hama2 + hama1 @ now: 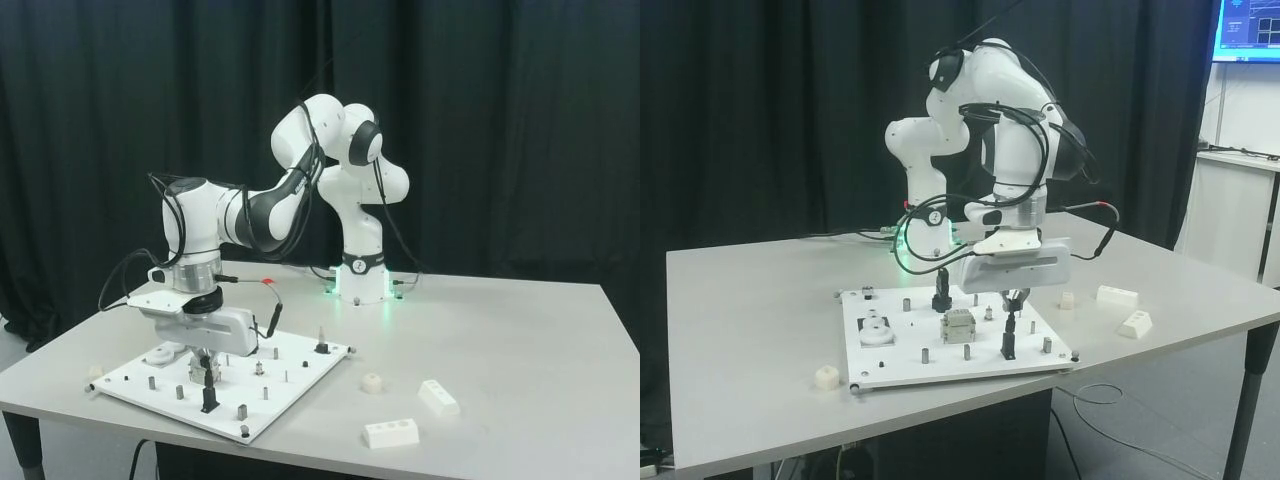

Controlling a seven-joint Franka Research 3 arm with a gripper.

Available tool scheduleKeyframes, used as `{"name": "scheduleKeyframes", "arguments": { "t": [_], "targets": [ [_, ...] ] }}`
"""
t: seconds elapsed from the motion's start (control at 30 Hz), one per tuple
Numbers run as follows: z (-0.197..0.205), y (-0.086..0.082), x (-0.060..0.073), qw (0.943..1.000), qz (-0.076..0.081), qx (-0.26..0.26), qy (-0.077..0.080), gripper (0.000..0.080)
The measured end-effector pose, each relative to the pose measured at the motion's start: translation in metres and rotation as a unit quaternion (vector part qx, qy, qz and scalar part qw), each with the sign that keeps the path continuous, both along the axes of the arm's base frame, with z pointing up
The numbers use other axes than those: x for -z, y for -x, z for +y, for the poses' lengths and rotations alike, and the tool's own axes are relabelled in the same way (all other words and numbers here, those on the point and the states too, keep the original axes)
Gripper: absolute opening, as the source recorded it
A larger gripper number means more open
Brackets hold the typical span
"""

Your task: Remove USB.

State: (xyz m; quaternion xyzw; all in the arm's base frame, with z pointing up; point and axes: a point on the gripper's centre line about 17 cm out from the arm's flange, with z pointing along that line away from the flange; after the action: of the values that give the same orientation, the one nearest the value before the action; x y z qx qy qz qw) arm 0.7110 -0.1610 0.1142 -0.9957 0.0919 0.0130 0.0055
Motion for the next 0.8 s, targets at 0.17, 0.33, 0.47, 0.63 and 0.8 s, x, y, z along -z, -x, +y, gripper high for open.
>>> {"name": "scheduleKeyframes", "arguments": {
  "t": [0.17, 0.33, 0.47, 0.63, 0.8],
  "targets": [
    [-0.003, 0.0, -0.001, 1.0, 0.0, 0.003, 0.002, 0.0027],
    [-0.008, -0.001, -0.003, 1.0, -0.002, 0.005, 0.005, 0.0021],
    [-0.014, -0.004, -0.011, 0.9999, -0.007, 0.006, 0.008, 0.0021],
    [-0.018, -0.009, -0.026, 0.9999, -0.01, 0.004, 0.011, 0.0021],
    [-0.017, -0.013, -0.042, 0.9999, -0.009, 0.0, 0.011, 0.0021]
  ]
}}
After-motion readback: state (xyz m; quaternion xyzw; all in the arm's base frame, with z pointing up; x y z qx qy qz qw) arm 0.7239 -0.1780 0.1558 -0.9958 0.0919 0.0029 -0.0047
